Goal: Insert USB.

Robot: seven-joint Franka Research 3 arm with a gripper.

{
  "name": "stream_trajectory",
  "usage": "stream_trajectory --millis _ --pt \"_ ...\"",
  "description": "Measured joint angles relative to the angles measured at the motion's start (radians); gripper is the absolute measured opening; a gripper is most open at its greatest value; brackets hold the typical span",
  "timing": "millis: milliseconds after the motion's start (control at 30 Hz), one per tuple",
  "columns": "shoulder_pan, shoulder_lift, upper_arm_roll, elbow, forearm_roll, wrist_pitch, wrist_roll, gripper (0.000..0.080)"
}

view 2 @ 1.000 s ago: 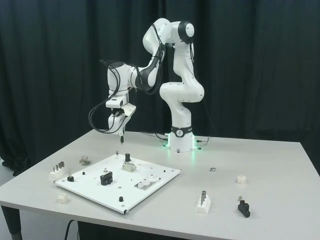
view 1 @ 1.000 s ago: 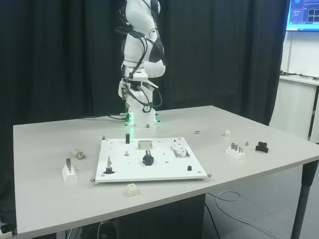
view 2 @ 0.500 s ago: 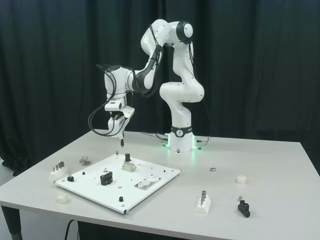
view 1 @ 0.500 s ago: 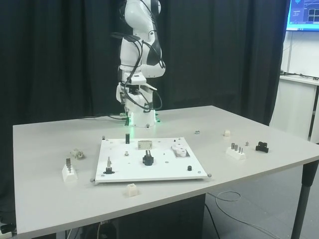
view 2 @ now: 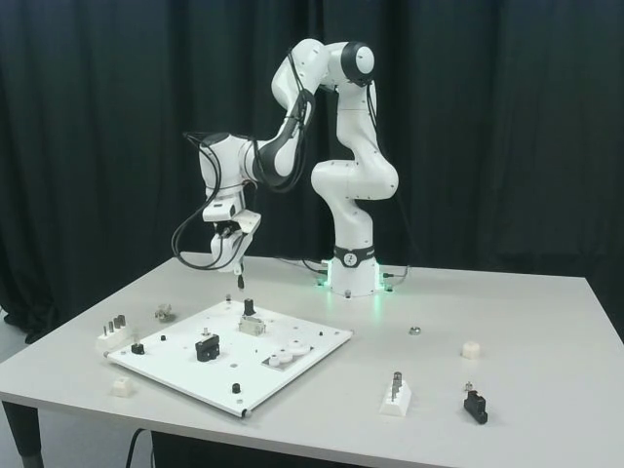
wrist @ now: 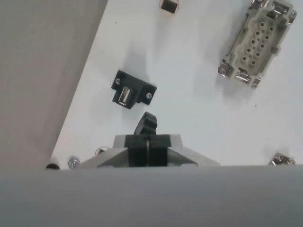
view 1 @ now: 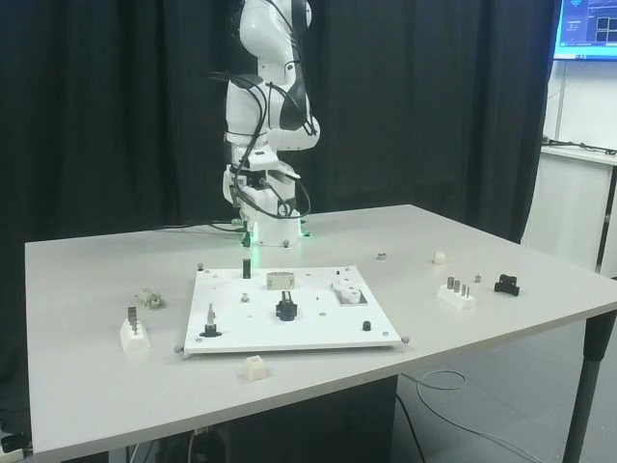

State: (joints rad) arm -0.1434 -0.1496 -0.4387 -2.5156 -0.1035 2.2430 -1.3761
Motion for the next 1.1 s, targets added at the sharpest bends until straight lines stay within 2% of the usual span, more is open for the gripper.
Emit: stream_trajectory --millis 667,1100 --pt "0.0 0.017 -0.028 -0.018 0.054 -0.01 -0.048 0.0009" --pt "0.0 0.042 -0.045 -0.019 0.085 -0.011 -0.085 0.0009"
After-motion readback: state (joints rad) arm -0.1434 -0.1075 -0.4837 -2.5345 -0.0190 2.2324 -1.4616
